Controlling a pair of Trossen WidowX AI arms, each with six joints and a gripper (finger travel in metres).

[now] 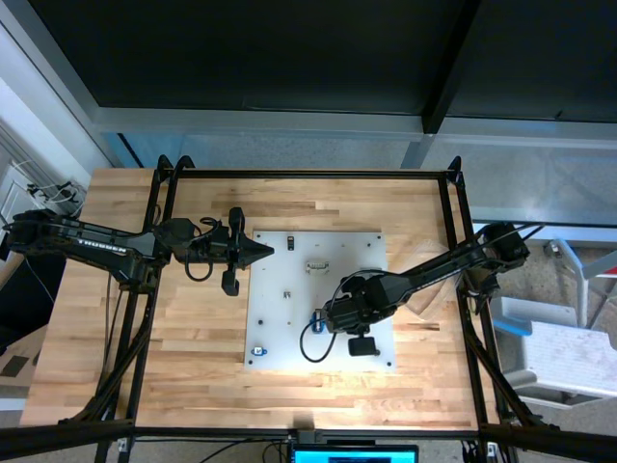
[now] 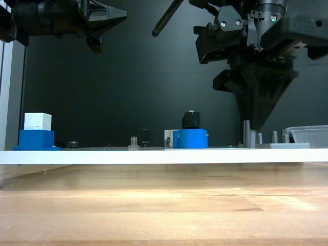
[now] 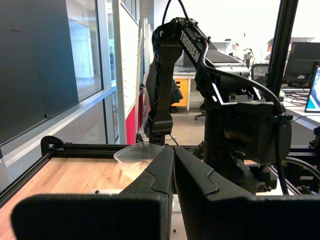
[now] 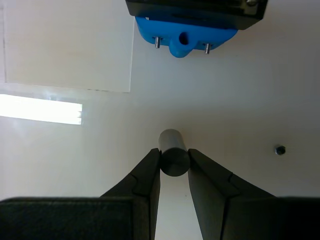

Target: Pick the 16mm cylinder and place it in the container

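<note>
Right hand point(image 4: 174, 153) clamped on upright 16mm cylinder point(image 4: 173, 161) standing on white board point(image 4: 250, 100); left hand point(image 3: 173, 151) fingers together, raised over the board's left edge

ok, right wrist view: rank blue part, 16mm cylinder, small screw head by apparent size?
1. blue part
2. 16mm cylinder, between the fingers of the right hand; nearer the camera, so inflated
3. screw head
Left hand hovers over the white board's left edge.

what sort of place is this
Probably an office robotics lab: wooden table with a white board, glass partitions, desks behind. Left gripper hangs shut above the board's left edge; right gripper grips the 16mm cylinder.
</note>
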